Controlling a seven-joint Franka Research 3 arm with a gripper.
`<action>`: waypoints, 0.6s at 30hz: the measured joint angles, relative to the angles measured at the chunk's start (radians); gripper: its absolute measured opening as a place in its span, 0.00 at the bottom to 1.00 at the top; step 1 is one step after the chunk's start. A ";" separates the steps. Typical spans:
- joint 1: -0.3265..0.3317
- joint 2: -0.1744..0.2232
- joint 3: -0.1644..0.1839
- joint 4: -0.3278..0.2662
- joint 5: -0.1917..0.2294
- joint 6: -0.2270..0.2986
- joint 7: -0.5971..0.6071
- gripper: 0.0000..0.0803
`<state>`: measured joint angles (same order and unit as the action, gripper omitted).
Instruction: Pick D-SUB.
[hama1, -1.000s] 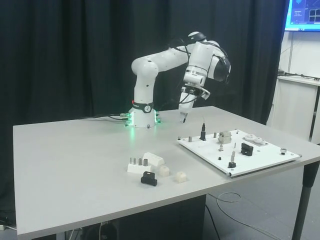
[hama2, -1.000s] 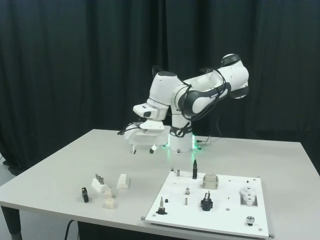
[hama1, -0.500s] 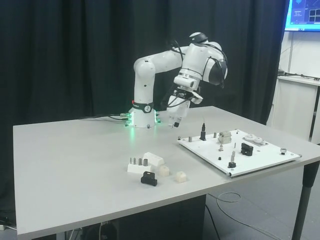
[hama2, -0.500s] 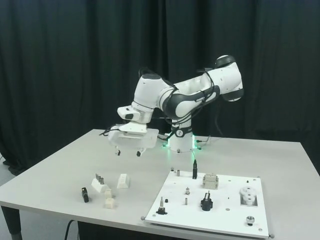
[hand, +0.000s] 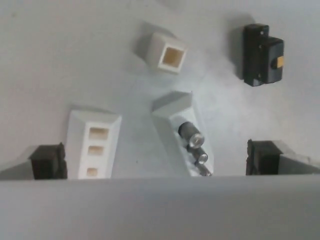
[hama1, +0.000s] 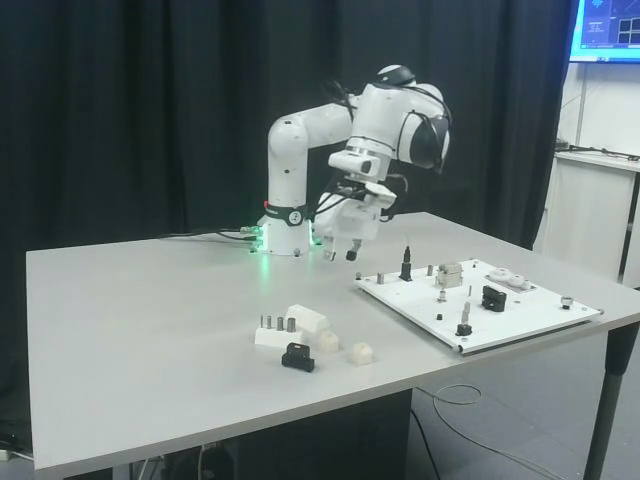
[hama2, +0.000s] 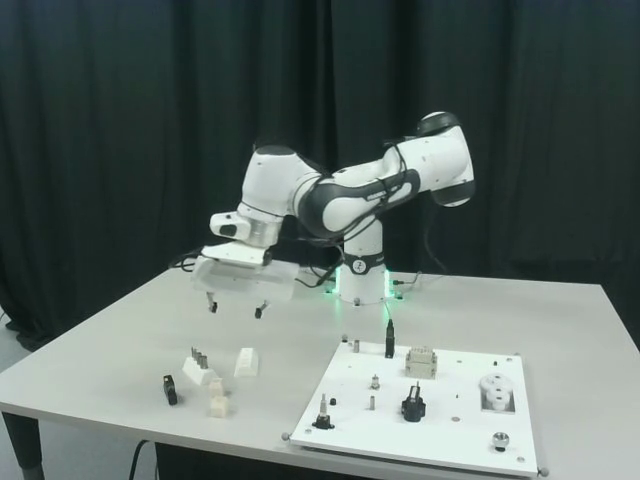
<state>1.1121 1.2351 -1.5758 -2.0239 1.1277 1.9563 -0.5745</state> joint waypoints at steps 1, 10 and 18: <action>-0.012 0.001 0.002 0.009 0.008 -0.006 0.011 1.00; -0.140 0.021 0.011 0.109 0.077 -0.118 0.079 1.00; -0.262 0.049 0.013 0.230 0.099 -0.228 0.107 1.00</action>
<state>0.8502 1.2843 -1.5632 -1.7944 1.2264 1.7279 -0.4675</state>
